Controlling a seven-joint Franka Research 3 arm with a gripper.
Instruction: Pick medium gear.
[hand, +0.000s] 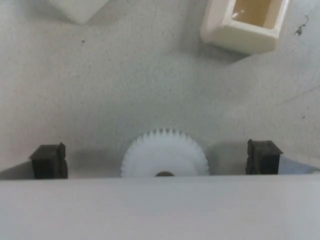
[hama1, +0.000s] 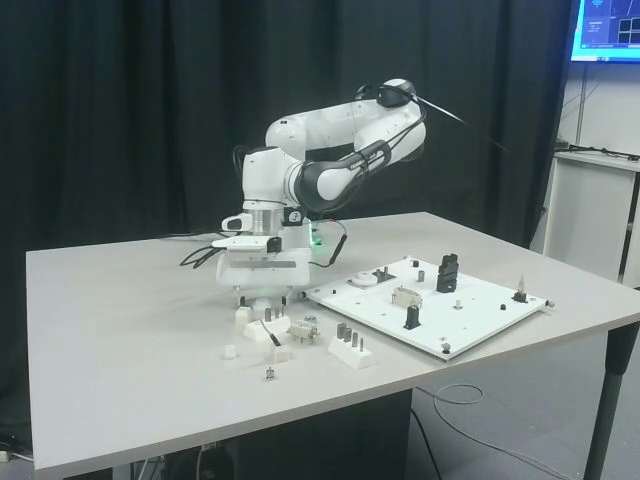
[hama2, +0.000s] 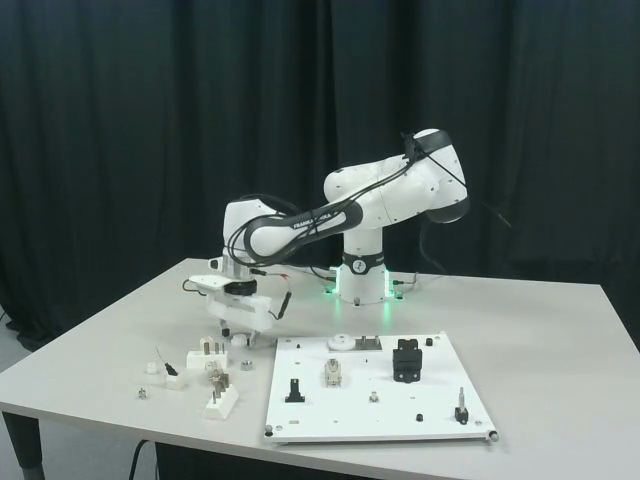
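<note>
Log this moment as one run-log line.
phase: pre-grasp | gripper: open, low over table, straddling gear | medium gear: flat on table, between fingertips, not gripped | open-top box: beyond gear, untouched

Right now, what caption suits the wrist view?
Open gripper straddles the white gear on the grey table.

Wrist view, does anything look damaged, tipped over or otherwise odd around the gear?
Nothing stands out. The white gear lies flat on the grey table, teeth intact as far as visible, centred in the open claw. A small open box sits apart from it, undisturbed.
</note>
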